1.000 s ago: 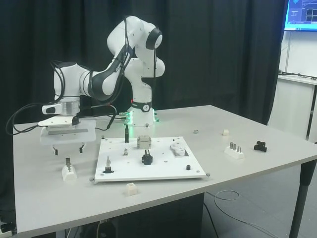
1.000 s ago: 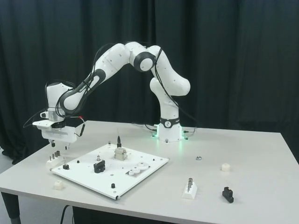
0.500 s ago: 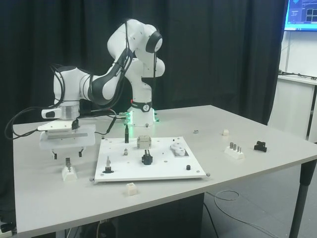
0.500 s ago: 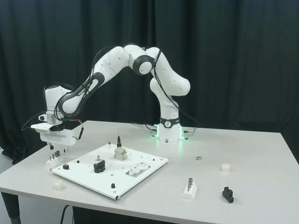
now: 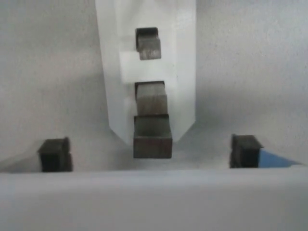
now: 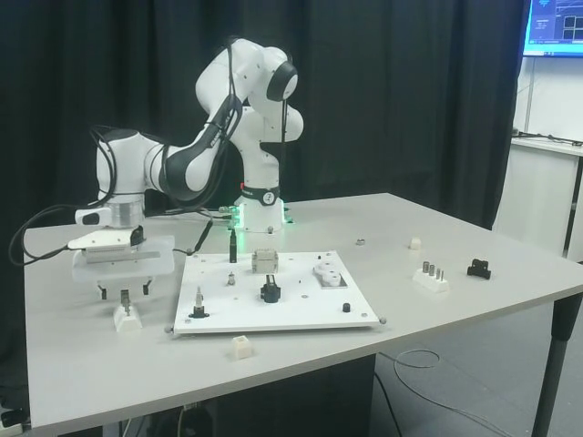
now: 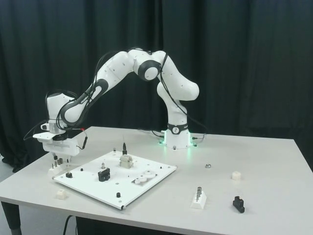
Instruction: Pick square peg 4.
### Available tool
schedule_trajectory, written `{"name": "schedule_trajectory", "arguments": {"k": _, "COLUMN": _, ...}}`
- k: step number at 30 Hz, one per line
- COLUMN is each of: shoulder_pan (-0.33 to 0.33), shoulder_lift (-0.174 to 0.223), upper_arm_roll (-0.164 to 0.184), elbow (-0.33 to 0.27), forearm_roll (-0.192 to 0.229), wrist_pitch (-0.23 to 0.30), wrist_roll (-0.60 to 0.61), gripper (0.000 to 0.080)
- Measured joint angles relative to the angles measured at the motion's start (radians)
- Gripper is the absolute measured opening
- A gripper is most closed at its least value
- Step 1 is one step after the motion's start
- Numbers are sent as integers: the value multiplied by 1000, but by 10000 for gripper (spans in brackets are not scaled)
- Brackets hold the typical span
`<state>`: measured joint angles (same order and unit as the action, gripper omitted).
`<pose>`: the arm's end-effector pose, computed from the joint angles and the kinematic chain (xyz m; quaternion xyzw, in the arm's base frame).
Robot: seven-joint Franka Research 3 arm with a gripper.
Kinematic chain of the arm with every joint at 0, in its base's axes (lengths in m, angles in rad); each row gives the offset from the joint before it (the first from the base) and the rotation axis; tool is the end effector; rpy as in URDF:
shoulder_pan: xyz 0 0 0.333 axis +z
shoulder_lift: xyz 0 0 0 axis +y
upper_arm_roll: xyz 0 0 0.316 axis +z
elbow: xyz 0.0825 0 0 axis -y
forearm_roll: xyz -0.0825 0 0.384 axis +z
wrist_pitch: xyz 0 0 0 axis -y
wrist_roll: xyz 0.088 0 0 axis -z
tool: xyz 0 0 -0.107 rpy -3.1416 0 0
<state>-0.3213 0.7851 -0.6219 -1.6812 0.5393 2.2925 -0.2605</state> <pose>0.4426 -0.5103 0.2071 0.8994 -0.4369 -0.0024 0.0144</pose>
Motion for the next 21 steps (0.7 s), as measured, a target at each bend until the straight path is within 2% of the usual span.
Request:
{"name": "schedule_trajectory", "arguments": {"k": 5, "shoulder_pan": -4, "shoulder_lift": 5, "upper_arm_roll": 0, "elbow": 2, "forearm_roll": 8, "wrist_pitch": 0, "wrist_roll": 0, "gripper": 800}}
{"name": "schedule_trajectory", "arguments": {"k": 6, "shoulder_pan": -5, "shoulder_lift": 5, "upper_arm_roll": 0, "elbow": 3, "forearm_roll": 10, "wrist_pitch": 0, "wrist_roll": 0, "gripper": 530}}
{"name": "schedule_trajectory", "arguments": {"k": 11, "shoulder_pan": -9, "shoulder_lift": 6, "upper_arm_roll": 1, "elbow": 5, "forearm_roll": 18, "wrist_pitch": 0, "wrist_roll": 0, "gripper": 530}}
{"name": "schedule_trajectory", "arguments": {"k": 12, "shoulder_pan": -10, "shoulder_lift": 6, "upper_arm_roll": 1, "elbow": 5, "forearm_roll": 19, "wrist_pitch": 0, "wrist_roll": 0, "gripper": 330}}
{"name": "schedule_trajectory", "arguments": {"k": 17, "shoulder_pan": -10, "shoulder_lift": 6, "upper_arm_roll": 2, "elbow": 7, "forearm_roll": 26, "wrist_pitch": -1, "wrist_roll": 0, "gripper": 330}}
{"name": "schedule_trajectory", "arguments": {"k": 18, "shoulder_pan": -10, "shoulder_lift": 6, "upper_arm_roll": 2, "elbow": 8, "forearm_roll": 27, "wrist_pitch": -1, "wrist_roll": 0, "gripper": 149}}
{"name": "schedule_trajectory", "arguments": {"k": 21, "shoulder_pan": -10, "shoulder_lift": 6, "upper_arm_roll": 2, "elbow": 9, "forearm_roll": 32, "wrist_pitch": -3, "wrist_roll": 0, "gripper": 149}}
